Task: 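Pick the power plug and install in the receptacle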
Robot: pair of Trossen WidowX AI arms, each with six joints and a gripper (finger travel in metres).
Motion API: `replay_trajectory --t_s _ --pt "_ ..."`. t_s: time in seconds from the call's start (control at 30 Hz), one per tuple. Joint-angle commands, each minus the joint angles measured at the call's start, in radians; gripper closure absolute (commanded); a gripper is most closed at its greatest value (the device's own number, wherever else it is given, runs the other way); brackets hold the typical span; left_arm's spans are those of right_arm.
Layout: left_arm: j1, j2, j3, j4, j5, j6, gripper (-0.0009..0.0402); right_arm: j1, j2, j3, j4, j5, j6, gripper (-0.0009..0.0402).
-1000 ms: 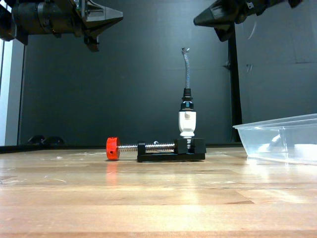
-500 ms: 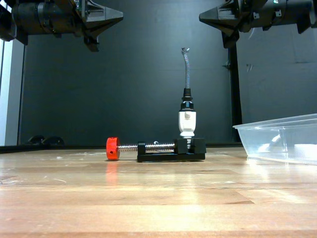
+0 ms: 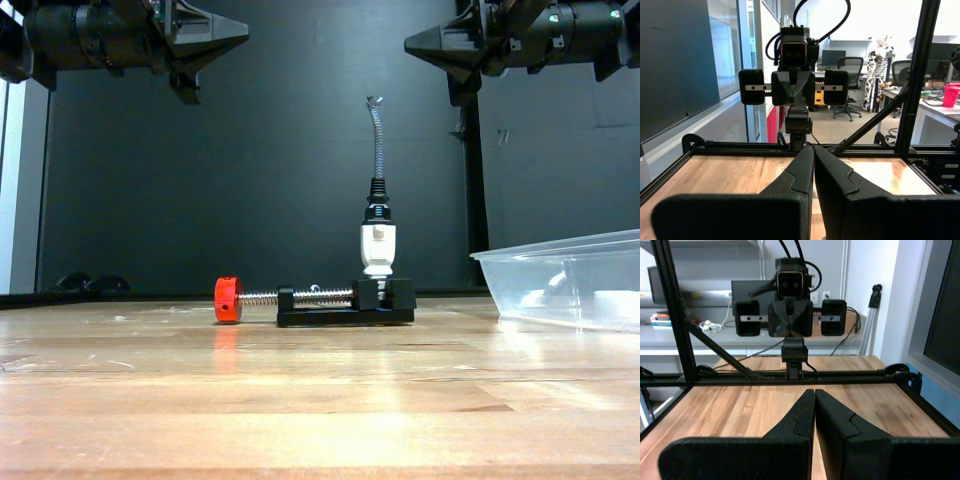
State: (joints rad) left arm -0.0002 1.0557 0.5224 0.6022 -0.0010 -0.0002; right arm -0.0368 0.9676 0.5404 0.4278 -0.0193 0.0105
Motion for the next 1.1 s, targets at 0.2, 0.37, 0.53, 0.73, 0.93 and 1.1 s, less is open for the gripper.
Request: replay_trajectory --t_s 0.2,0.37,0.53,0.73,0.93,1.1 --pt "0.000 0.000 0.000 0.000 0.000 0.000 0.0393 0.002 -0.013 0.006 0.004 0.026 -0.027 0.0393" --pt "0.000 0.000 0.000 0.000 0.000 0.000 0.0393 0.002 -0.019 0.006 0.004 0.017 -0.026 0.0393" --pt "0.000 0.000 0.000 0.000 0.000 0.000 0.0393 0.002 -0.019 0.006 -0.003 0.016 -0.021 0.0393" --pt "0.000 0.000 0.000 0.000 0.000 0.000 0.0393 0.002 -0.019 0.006 -0.005 0.019 -0.019 0.0393" --pt "0.000 0.000 0.000 0.000 0.000 0.000 0.0393 0.002 -0.019 0.006 -0.009 0.019 -0.019 0.0393" --pt "0.000 0.000 0.000 0.000 0.000 0.000 0.0393 0.002 -0.019 0.006 -0.024 0.019 -0.019 0.0393"
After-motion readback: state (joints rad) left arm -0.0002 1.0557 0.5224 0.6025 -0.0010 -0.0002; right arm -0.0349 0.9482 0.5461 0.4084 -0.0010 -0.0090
